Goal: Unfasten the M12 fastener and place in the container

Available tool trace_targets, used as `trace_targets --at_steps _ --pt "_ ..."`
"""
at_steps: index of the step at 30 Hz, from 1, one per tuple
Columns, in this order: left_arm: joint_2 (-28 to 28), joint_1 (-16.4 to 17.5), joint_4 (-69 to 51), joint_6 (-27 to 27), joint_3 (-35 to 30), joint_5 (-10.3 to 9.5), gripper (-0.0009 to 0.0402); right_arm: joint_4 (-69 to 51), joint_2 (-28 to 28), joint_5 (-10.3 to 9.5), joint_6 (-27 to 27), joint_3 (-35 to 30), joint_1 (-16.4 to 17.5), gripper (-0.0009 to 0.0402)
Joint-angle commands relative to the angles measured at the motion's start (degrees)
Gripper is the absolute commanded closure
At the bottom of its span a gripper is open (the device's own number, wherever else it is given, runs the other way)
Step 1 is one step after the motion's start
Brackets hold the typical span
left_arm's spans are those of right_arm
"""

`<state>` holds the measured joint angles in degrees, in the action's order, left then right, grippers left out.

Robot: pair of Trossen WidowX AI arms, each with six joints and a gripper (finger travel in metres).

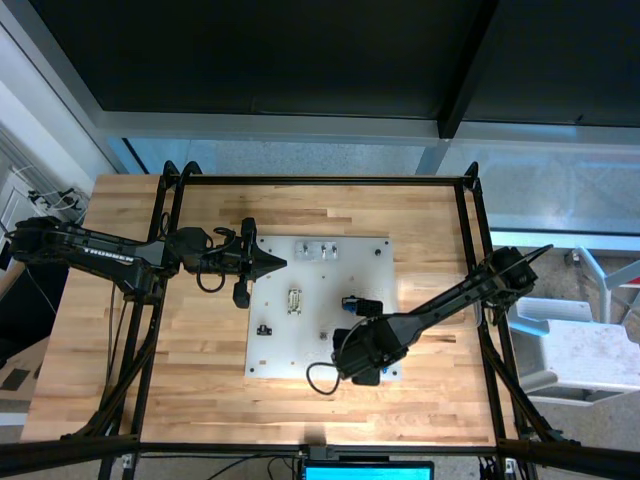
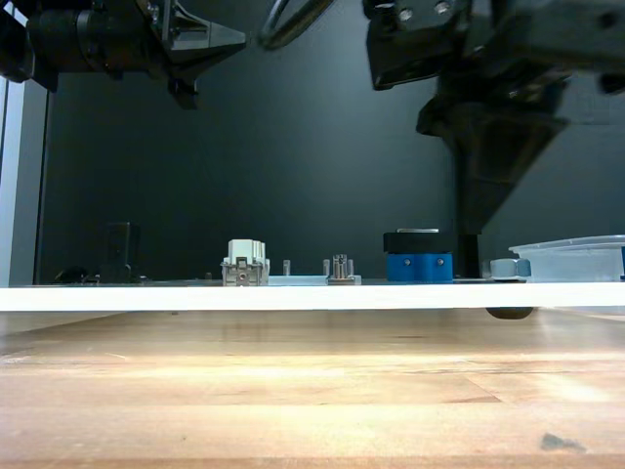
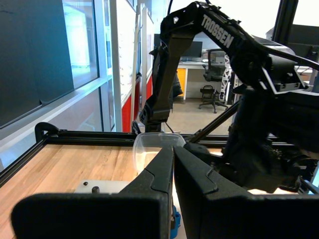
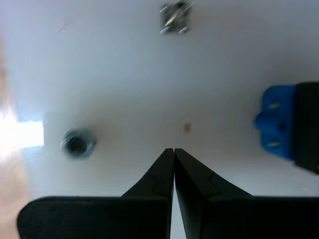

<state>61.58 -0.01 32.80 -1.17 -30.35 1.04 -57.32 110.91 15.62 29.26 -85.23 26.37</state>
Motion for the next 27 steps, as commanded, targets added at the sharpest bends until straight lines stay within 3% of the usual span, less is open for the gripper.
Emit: trace_targets --at_steps 1,6,8,10,27 --pt "0.0 0.0 0.0 0.0 0.0 0.0 0.0393 0.0 -0.7 -4.7 -0.2 -0.1 -0.1 0.0393" --pt "0.0 0.0 0.0 0.0 0.0 0.0 0.0393 1.7 -1.0 -14.49 -0.2 -0.1 0.0 0.0393" --pt "0.0 0.0 0.0 0.0 0.0 0.0 0.0393 3.2 -1.0 -19.28 -0.2 0.0 0.0 0.0393" --pt "0.0 0.0 0.0 0.0 0.0 0.0 0.0393 4.5 -0.8 -21.68 -0.2 0.0 0.0 0.0393" --pt "0.0 0.0 0.1 0.0 0.0 0.0 0.0393 12.4 1.0 -20.94 -0.3 3.8 0.1 0.0393"
